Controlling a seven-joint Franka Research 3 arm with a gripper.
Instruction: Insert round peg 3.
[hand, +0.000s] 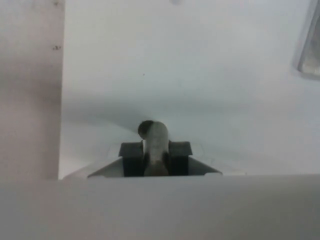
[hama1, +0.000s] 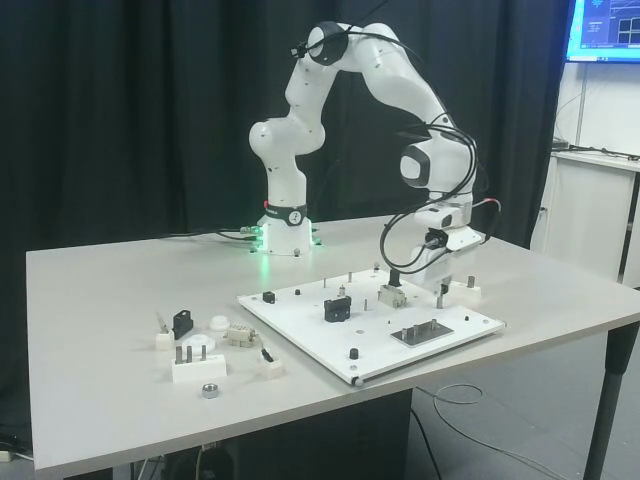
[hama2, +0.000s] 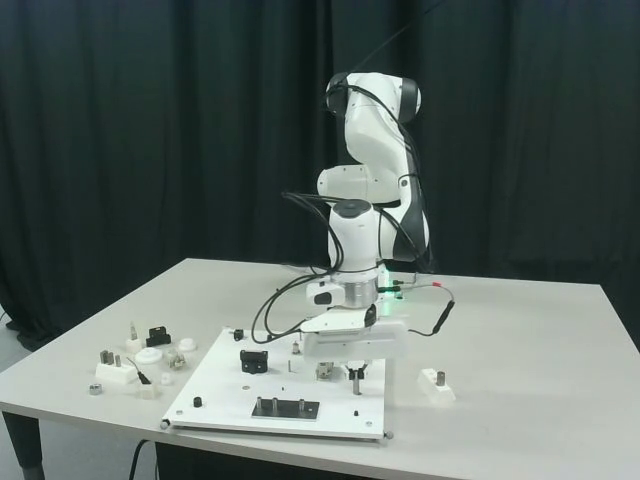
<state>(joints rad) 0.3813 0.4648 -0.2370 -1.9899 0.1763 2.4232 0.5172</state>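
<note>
Between the two black fingers (hand: 131, 155) of the gripper (hand: 156, 159), the wrist view shows one round peg (hand: 156, 145). It is a plain grey metal cylinder, clamped on both sides by the fingers, and its far end stands at one dark round hole (hand: 144, 128) in the white board (hand: 200, 75). I cannot tell if the end is already inside the hole.

From the first room view, one white arm (hama1: 300, 120) stands on one grey table (hama1: 110, 300), before black curtains. One white board (hama1: 300, 315) lies on the table. The gripper (hama1: 442, 290) is low at the board's far edge. One screen (hama1: 605, 30) hangs in the upper corner.

From the second room view, the gripper (hama2: 354, 375) hangs just above the board (hama2: 215, 400), with one small white block (hama2: 433, 383) near it on the table (hama2: 520, 330). The peg is too small to see.
</note>
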